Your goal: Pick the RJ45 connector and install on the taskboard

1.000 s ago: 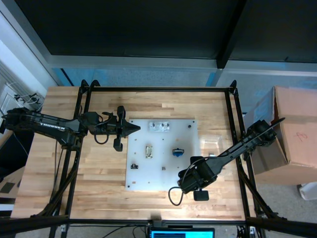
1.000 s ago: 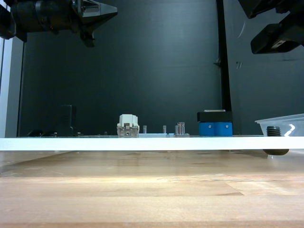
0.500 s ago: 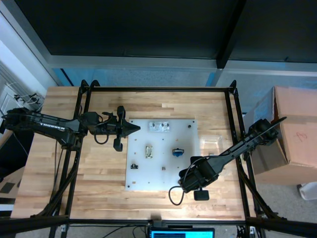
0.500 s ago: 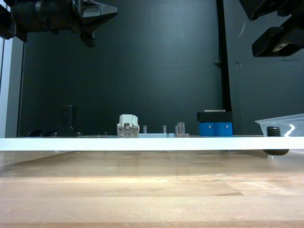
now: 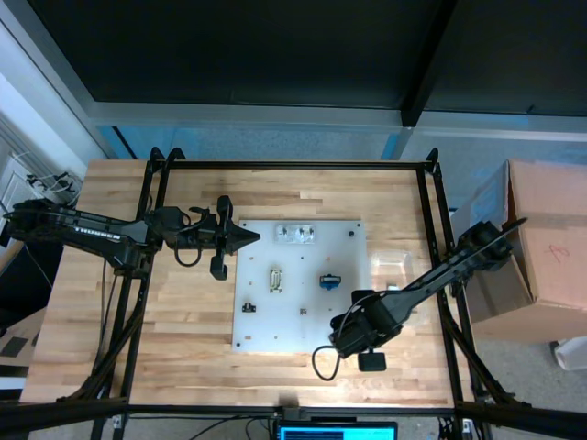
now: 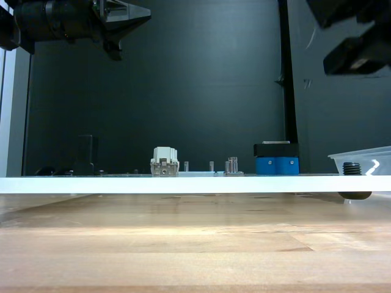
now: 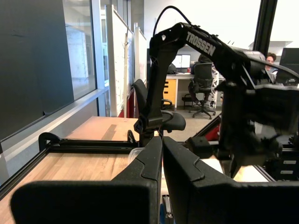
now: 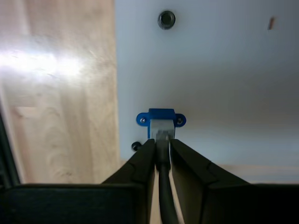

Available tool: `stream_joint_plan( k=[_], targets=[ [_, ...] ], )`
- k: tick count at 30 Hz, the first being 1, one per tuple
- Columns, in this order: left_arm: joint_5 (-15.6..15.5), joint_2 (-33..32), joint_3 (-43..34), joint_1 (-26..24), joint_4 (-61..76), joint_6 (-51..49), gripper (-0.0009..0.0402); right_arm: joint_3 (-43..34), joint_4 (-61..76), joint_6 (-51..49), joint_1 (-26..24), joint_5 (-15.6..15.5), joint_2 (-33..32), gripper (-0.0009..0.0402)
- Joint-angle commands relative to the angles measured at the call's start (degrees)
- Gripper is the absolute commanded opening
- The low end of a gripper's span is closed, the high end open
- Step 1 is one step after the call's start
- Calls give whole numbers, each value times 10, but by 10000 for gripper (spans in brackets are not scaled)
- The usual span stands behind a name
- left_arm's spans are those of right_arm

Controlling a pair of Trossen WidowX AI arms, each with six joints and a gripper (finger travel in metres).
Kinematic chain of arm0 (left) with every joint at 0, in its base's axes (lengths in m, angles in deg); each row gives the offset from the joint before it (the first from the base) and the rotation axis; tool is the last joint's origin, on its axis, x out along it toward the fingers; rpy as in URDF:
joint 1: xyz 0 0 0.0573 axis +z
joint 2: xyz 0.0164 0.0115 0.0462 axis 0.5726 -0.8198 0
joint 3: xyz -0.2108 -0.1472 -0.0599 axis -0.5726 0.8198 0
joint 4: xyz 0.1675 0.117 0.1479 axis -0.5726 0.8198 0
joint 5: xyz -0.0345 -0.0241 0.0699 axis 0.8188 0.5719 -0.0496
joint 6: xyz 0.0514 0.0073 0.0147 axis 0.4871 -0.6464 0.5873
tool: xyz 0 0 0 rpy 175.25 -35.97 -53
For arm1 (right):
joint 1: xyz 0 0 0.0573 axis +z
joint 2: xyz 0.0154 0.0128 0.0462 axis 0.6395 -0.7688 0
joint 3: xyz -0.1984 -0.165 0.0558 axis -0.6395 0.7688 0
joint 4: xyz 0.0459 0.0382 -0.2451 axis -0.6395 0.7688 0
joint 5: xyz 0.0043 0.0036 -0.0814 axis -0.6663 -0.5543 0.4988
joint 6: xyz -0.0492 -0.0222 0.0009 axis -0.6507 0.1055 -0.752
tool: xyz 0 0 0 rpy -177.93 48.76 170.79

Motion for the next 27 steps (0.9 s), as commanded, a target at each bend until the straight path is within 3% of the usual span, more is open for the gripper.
stream_joint_plan(
  k=[1,10,16,18,22,27],
  targets=[
    [0,0,0,0,0,0,1,-4,4,0,0,3,8,83],
    [0,0,0,0,0,0,1,-4,6,1,0,9,25,136],
    [0,0,0,0,0,0,1,-3,6,0,0,40,70,172],
    [0,0,0,0,0,0,1,-1,6,1,0,64,96,177],
    [0,0,0,0,0,0,1,10,-8,-3,-8,151,154,173],
    [0,0,0,0,0,0,1,53,-76,-44,-42,192,243,140]
  ],
)
